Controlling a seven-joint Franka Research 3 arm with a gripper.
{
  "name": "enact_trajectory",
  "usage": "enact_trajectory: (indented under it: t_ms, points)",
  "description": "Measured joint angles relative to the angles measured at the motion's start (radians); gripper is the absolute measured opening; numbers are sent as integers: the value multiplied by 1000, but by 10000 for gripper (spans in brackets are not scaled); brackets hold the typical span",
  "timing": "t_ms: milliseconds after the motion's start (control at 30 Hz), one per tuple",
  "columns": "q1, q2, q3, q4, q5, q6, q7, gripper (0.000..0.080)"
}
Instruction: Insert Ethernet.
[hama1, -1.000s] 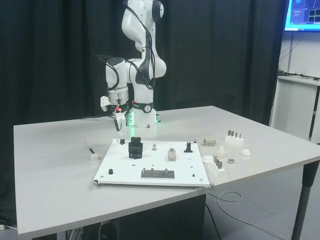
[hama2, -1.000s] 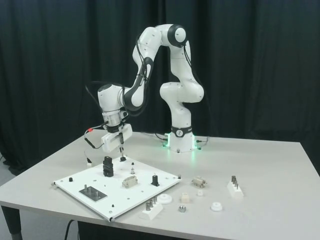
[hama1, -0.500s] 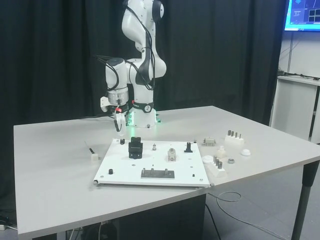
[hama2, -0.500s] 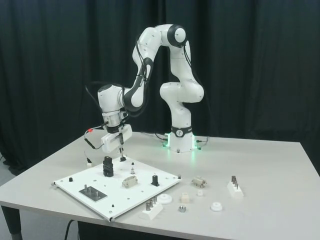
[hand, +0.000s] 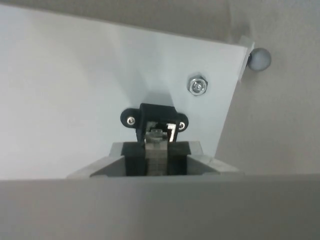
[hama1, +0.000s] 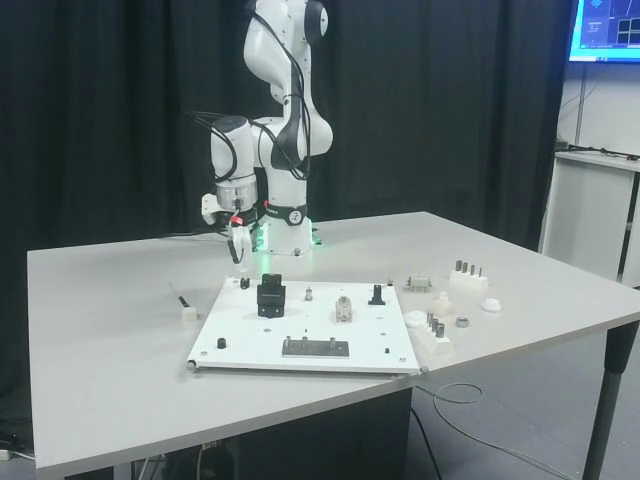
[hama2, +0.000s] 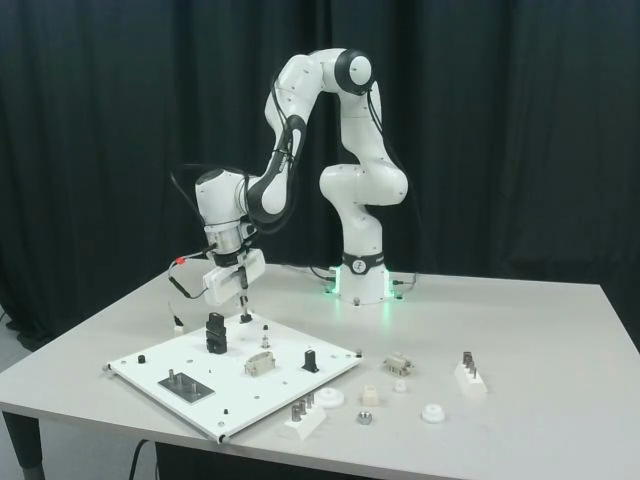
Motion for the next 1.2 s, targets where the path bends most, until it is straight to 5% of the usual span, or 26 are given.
enact_trajectory:
  t_ms: [1200]
  points:
    - [0, 0, -16, 1, 1, -6, -16, 87]
